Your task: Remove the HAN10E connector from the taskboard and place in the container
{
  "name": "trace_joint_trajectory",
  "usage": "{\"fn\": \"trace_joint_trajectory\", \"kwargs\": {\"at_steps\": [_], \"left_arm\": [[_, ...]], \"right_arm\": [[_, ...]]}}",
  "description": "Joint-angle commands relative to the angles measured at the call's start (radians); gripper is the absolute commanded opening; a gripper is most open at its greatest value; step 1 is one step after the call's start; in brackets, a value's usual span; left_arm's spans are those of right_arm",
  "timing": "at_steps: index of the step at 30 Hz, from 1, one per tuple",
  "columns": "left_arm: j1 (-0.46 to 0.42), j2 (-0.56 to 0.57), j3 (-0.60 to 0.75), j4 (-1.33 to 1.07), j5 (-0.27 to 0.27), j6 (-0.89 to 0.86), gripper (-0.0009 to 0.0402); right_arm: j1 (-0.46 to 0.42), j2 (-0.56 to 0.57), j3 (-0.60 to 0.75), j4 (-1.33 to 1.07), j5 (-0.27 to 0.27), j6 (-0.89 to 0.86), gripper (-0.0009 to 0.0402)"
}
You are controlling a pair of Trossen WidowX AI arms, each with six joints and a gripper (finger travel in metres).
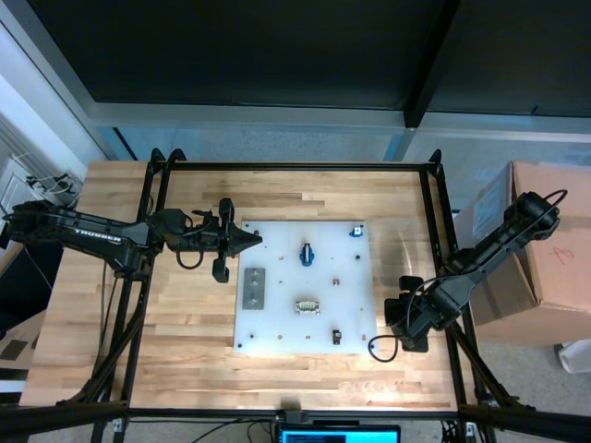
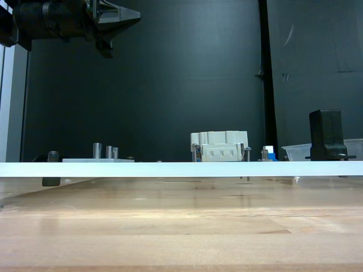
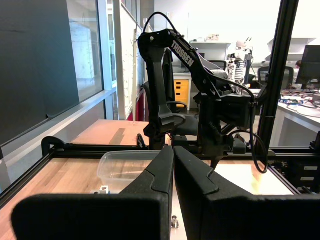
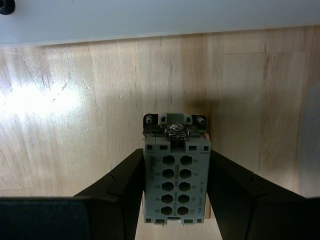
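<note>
Found the HAN10E connector clear of the taskboard, clamped by its long sides between the fingers of the right end effector. Held above bare wood of the counter, just off the board's right edge, toward the near side. Saw its numbered socket face turned up at the wrist camera, metal clip end pointing toward the board. Noted a beige housing seated near the middle of the board, presumably the emptied seat.

Located the left end effector raised over the board's far-left corner, clenched on nothing, fingertips pressed together. Spotted the clear container on the counter beyond the board's right side, farther off than the right end effector.

Judged the removal done and the transfer in hand. Reckoned the next move to call for a swing of the right arm toward the far side until centred over the container. After that, a descent and a release low enough to spare the part a bounce off the thin plastic rim.
</note>
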Motion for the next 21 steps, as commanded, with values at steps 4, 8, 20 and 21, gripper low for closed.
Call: {"fn": "trace_joint_trajectory", "kwargs": {"at_steps": [4,8,20,21], "left_arm": [[0.000,0.000,0.000,0.000,0.000,0.000,0.0000],[0.000,0.000,0.000,0.000,0.000,0.000,0.0000],[0.000,0.000,0.000,0.000,0.000,0.000,0.0000],[0.000,0.000,0.000,0.000,0.000,0.000,0.0000]], "right_arm": [[0.002,0.001,0.001,-0.002,0.000,-0.002,0.0232],[0.002,0.001,0.009,-0.017,-0.001,-0.002,0.0269],[0.001,-0.012,0.206,-0.254,-0.002,-0.003,0.0285],[0.001,-0.015,0.230,-0.278,-0.001,-0.003,0.0286]]}}
